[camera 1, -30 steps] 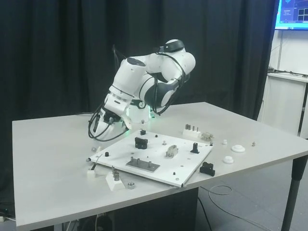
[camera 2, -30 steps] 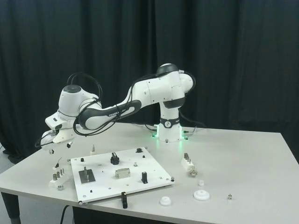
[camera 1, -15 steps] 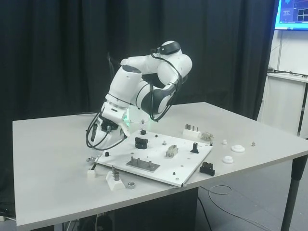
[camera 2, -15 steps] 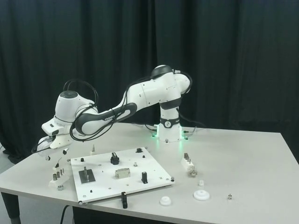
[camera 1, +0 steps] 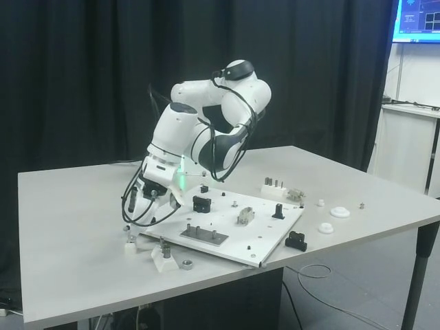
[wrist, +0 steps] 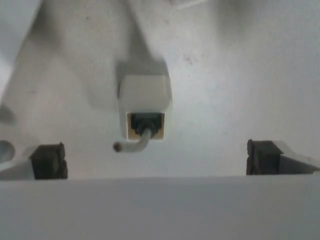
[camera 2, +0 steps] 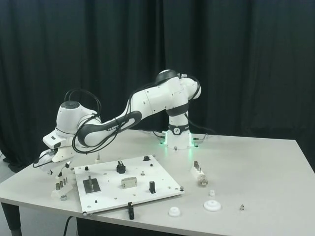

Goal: Pick USB.

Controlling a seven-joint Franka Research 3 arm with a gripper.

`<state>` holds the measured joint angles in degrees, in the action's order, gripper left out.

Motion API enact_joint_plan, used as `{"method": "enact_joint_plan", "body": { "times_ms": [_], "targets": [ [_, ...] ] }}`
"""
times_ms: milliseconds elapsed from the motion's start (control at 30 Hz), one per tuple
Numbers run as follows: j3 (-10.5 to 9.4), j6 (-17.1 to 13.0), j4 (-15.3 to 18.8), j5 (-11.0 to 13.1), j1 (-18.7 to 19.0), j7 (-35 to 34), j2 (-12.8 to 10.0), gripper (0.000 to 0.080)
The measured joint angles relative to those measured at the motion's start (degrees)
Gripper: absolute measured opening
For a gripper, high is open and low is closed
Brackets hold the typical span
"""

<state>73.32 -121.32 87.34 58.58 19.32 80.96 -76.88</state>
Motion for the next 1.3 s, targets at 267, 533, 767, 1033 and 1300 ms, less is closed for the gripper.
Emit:
{"method": "enact_joint_plan", "body": {
  "times_ms": [267,533,767,1033,1300],
  "targets": [
    [-0.92,-0.5,-0.3,0.0,-0.5,0.0,0.0,0.0800],
    [-1.44,-0.7,-0.4,0.0,-0.8,0.0,0.0,0.0800],
    [-1.74,-0.7,-0.4,-0.1,-0.9,0.0,0.0,0.0800],
    [-1.77,-0.7,-0.5,-0.2,-0.9,0.2,0.0,0.0707],
    [-1.74,-0.8,-0.7,-0.9,-0.9,0.4,0.0,0.0362]
  ]
}}
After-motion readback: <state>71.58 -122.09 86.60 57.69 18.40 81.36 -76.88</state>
